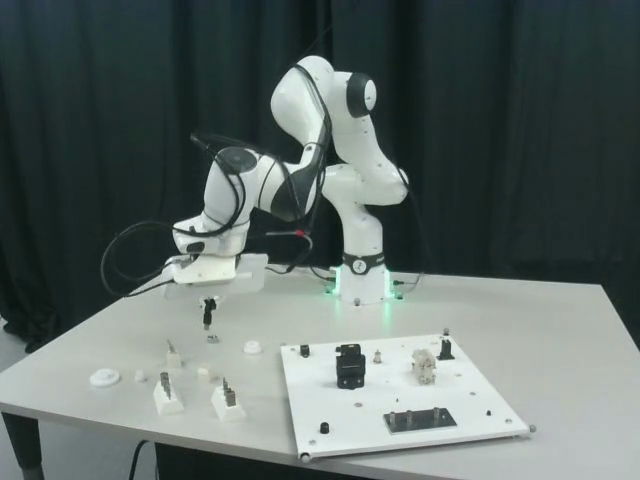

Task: Place USB.

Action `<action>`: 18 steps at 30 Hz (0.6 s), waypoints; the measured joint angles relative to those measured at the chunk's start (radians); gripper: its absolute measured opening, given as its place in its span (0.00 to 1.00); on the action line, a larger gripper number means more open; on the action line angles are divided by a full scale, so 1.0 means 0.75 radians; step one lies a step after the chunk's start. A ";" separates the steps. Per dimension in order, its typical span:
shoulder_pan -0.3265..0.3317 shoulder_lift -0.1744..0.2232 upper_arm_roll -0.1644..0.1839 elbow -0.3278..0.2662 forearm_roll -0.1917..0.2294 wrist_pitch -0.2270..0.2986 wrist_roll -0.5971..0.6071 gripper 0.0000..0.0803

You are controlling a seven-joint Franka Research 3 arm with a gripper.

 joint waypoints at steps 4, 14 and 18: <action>0.014 0.028 -0.036 0.000 0.023 0.021 0.003 0.06; 0.032 0.086 -0.097 0.000 0.043 0.060 0.001 0.06; 0.033 0.103 -0.107 0.000 0.043 0.062 -0.001 0.06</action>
